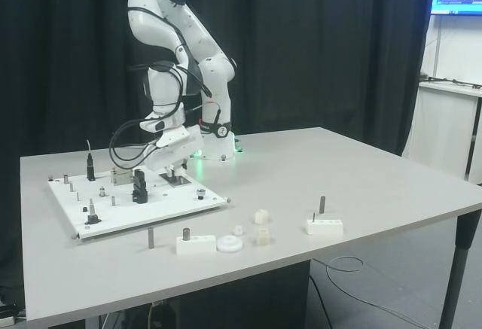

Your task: Insert medium gear.

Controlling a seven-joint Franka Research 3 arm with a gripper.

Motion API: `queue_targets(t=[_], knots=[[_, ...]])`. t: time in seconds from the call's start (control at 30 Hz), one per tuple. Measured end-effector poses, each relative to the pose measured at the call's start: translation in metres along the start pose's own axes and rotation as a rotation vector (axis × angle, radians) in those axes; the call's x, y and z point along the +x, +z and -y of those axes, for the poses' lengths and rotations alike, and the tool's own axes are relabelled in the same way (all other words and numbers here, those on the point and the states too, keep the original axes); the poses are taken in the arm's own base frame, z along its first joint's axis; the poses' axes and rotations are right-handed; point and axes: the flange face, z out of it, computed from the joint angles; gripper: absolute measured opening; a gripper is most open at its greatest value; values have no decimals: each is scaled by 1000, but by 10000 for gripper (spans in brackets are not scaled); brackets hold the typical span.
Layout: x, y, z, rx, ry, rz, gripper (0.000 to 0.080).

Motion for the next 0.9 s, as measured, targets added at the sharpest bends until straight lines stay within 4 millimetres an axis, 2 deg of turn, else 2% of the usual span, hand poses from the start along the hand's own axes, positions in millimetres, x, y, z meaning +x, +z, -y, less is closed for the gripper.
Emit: queue_targets(t=[0.9], knots=[[2,1,-2,-19,6,-27,396]])
